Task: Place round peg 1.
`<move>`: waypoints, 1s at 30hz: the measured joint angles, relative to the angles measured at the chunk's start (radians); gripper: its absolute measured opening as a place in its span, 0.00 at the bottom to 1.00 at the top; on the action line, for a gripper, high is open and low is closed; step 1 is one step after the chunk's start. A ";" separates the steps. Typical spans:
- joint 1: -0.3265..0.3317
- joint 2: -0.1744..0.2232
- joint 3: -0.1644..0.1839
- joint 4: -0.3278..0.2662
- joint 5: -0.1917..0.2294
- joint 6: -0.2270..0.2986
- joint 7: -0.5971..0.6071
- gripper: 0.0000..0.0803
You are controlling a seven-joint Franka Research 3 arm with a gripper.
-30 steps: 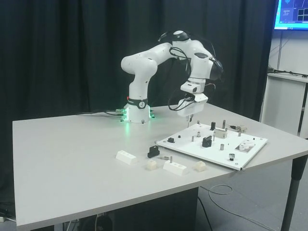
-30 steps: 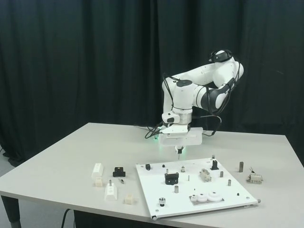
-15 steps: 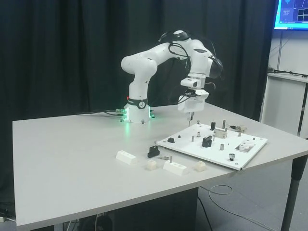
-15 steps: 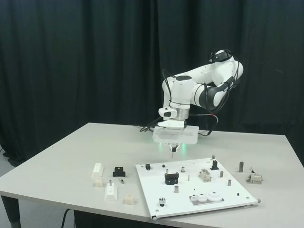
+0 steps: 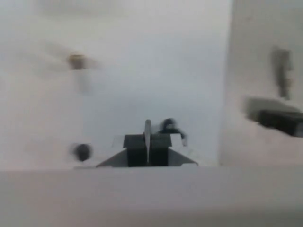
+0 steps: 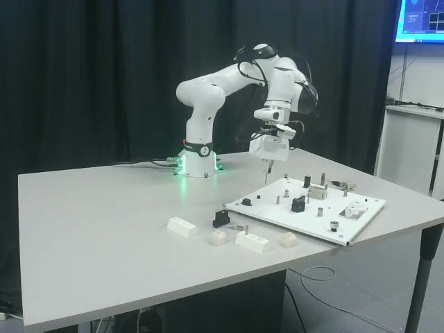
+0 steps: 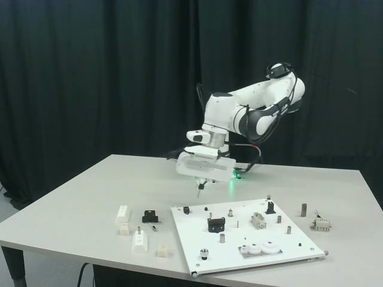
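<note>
White robot arm (image 6: 229,76), bolted near the far edge of a grey table (image 6: 104,208), reaches out over the table's middle in both room views. Its end effector (image 7: 199,190) hangs in mid-air, well above the surface, with its two black fingers (image 5: 135,150) pressed almost together on a thin grey metal rod, round peg 1 (image 5: 147,134), which stands upright between them and pokes out below the tips. In the second room view the end effector sits at centre frame, above bare table just beyond the upper left corner of the flat white assembly board (image 7: 197,246); half a second earlier it was closer to the board, and a second ago it was lower and over the board's far edge. So the arm has lifted and swung the peg away from the board's back edge, toward the left of that frame. This suggests the peg is in transit to its hole, not yet being lowered. The board, lower right of centre, carries small black brackets (image 7: 215,224) and short grey posts (image 7: 222,238). To its left on the table lie several small white blocks (image 7: 122,214) and a loose black bracket (image 7: 149,216), well apart from the peg.
</note>
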 joint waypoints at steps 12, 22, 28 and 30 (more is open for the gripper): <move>-0.156 0.000 0.044 0.055 0.058 0.062 -0.128 0.02; -0.297 0.000 0.087 0.123 0.112 0.065 -0.194 0.02; -0.375 0.000 0.112 0.170 0.119 0.050 -0.203 0.02; -0.400 0.001 0.120 0.187 0.120 0.036 -0.208 0.02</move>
